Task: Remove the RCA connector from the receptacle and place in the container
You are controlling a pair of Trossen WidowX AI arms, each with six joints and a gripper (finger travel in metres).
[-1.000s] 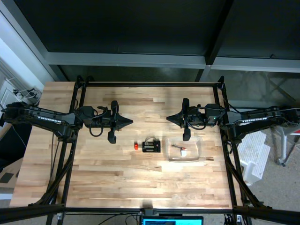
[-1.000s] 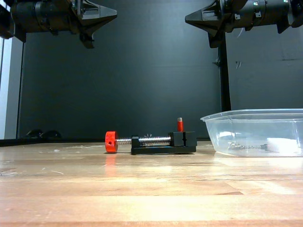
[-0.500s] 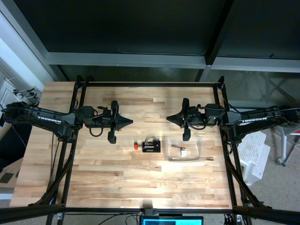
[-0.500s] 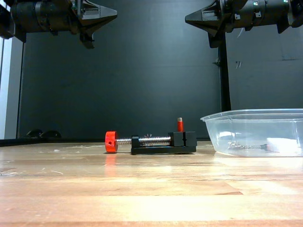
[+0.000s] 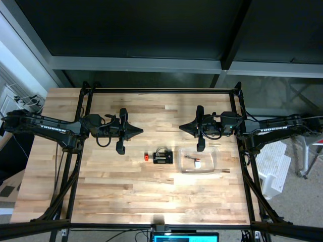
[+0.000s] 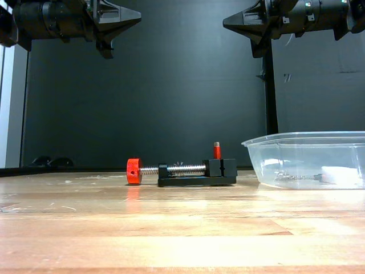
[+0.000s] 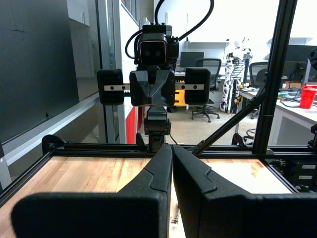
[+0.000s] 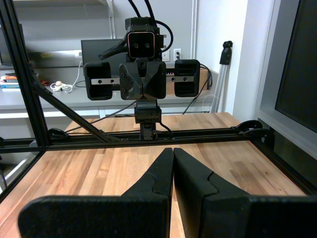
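Observation:
The receptacle [image 5: 162,158] [image 6: 197,171] is a black block on the table's middle, its red-orange knob [image 6: 133,170] pointing left. A short red peg with a silvery tip [image 6: 217,150] stands up from its right end. Just to its right sits the clear container [image 5: 214,162] [image 6: 256,154]. Inside lies a slim silvery plug with a reddish part, which I take for the RCA connector [image 5: 190,159] [image 6: 296,177]. My left gripper [image 5: 140,131] [image 6: 137,18] [image 7: 172,148] hangs high, shut and empty, left of and beyond the block. My right gripper [image 5: 181,127] [image 6: 225,23] [image 8: 173,151] hangs high beyond the container, shut and empty.
A small white square piece [image 5: 198,163] [image 6: 336,174] also lies in the container. A black frame rail [image 5: 161,91] runs along the table's far edge, with uprights at both sides. Bare wood lies in front of the block and container.

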